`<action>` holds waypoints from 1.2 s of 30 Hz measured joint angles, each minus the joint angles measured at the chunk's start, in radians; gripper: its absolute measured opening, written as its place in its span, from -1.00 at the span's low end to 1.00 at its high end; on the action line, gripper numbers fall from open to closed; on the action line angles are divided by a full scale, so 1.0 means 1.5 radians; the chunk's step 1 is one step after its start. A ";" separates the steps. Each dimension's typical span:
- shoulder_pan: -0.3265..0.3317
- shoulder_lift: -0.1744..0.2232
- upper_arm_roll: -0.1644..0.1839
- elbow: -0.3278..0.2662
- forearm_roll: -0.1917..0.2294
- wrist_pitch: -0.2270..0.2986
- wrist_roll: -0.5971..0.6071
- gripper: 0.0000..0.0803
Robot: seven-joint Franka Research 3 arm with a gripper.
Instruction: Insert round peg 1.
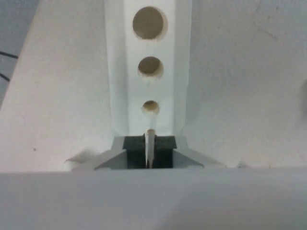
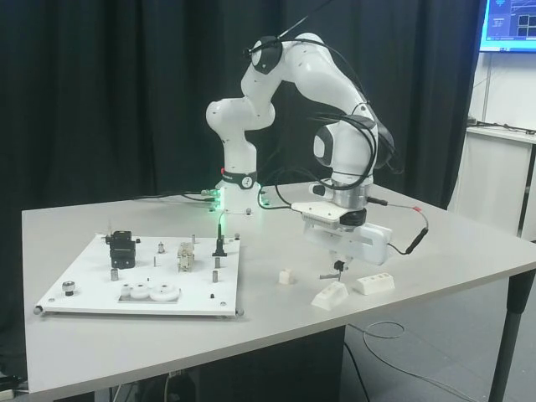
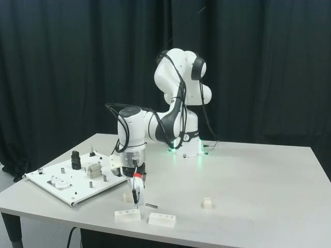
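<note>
My fingers [image 1: 150, 160] are closed on the round peg [image 1: 150, 143], a thin pin that I hold between the two black pads, its tip pointing down toward the white block [image 1: 150, 91] under me. In the wrist view this block has three holes in a row, large, middle and small. The peg tip is just beside the small hole [image 1: 150, 107], not yet inside it. Whether the tip already touches the block surface, I cannot tell.

In the first room view I hang low over the grey bench [image 2: 435, 251], above the white block there, and a second white block [image 2: 373, 283] lies just beside it. The white board [image 2: 92, 289] with its parts is well apart, on the other side of the bench.

I judge that the peg belongs to the small hole, so the risk is in the alignment. If I go down while the tip is off the hole, the peg can hit the rim, tilt in my grip or slip upward between the pads. The block looks loose on the bench, so a side push could shift or tip it. The pin is thin, so too much force may bend it or jam it crooked in the hole.
</note>
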 joint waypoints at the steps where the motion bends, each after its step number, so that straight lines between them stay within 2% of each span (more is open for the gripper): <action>1: 0.000 -0.001 0.000 0.000 0.000 -0.001 0.000 -0.91; 36: -0.006 -0.004 -0.002 0.001 -0.020 0.007 -0.008 -0.91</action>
